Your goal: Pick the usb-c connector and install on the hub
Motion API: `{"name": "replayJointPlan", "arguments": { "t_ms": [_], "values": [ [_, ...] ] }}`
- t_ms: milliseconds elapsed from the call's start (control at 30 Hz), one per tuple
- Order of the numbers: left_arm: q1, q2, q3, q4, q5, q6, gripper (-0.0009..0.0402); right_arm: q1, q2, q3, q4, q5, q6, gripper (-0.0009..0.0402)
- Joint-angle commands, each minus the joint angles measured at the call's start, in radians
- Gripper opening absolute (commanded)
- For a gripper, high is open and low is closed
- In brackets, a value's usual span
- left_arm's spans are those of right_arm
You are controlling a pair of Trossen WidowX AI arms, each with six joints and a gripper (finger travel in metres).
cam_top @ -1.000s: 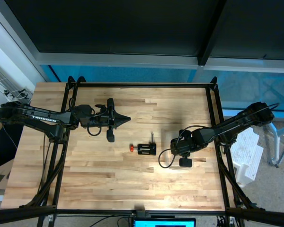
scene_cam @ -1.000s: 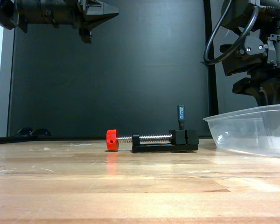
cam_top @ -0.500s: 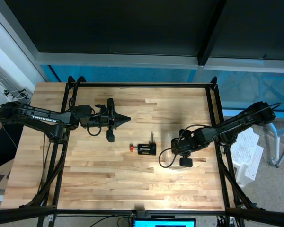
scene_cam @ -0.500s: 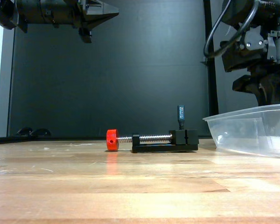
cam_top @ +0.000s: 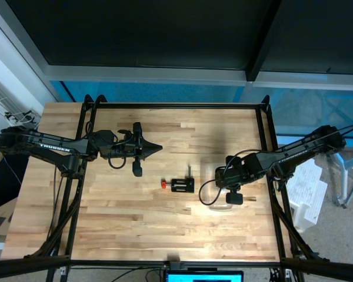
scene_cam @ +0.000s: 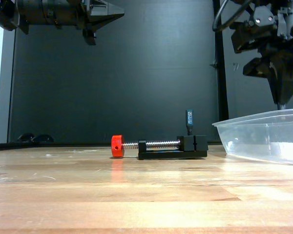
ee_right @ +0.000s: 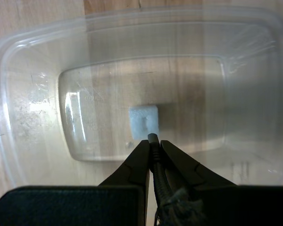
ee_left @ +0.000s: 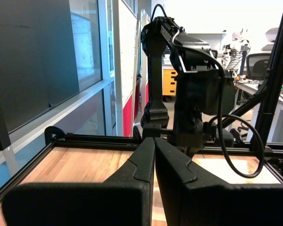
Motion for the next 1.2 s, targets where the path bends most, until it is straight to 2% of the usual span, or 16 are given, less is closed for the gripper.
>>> {"name": "replayJointPlan", "arguments": {
  "t_ms": [33, 567, 867, 967, 1200],
  "values": [
    [0.0, 0.0, 0.0, 0.0, 0.0, 0.0, 0.0, -0.008, 0.003, 0.03, -0.011, 0.001, -0.007, 0.0],
    [0.0, 0.0, 0.0, 0.0, 0.0, 0.0, 0.0, -0.035, 0.057, 0.104, 0.004, 0.0, -0.026, 0.0],
    [0.0, 0.0, 0.0, 0.0, 0.0, 0.0, 0.0, -0.067, 0.145, 0.194, 0.007, 0.005, -0.06, 0.0],
    [0.0, 0.0, 0.0, 0.0, 0.0, 0.0, 0.0, -0.075, 0.178, 0.233, 0.007, 0.028, -0.064, 0.0],
    [0.0, 0.0, 0.0, 0.0, 0.0, 0.0, 0.0, -0.095, 0.254, 0.322, 0.018, 0.026, -0.11, 0.0]
  ]
}}
